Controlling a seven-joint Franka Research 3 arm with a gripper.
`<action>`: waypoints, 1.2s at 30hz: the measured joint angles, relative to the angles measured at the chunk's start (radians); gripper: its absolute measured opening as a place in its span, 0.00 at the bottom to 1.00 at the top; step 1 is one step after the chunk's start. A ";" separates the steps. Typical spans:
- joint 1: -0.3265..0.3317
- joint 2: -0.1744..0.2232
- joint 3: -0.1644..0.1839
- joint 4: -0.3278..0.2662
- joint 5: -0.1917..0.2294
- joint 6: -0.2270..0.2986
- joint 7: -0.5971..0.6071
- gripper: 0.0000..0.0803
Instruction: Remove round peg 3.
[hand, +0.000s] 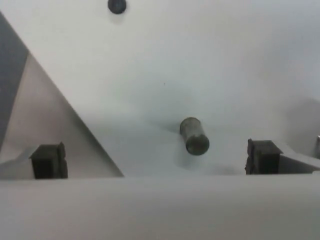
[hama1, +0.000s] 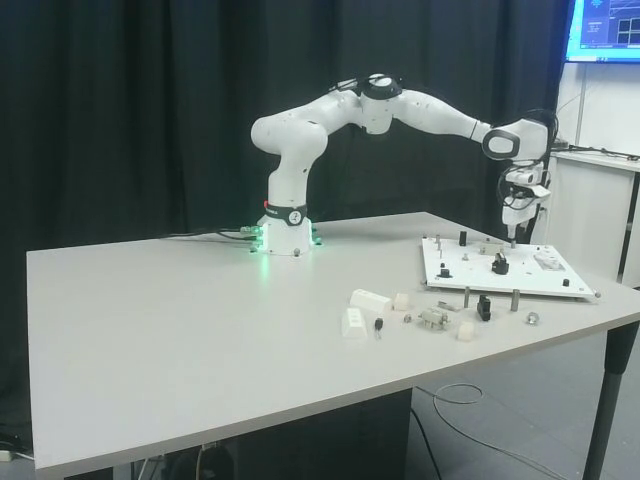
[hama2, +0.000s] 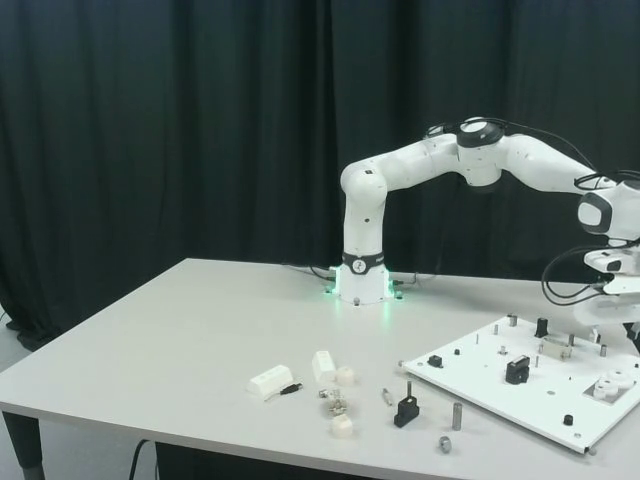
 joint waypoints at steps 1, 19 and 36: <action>0.000 0.000 0.001 -0.003 0.004 0.003 0.004 1.00; -0.005 -0.005 0.004 -0.063 0.051 0.027 0.030 1.00; -0.008 -0.009 0.004 -0.088 0.060 0.027 0.047 1.00</action>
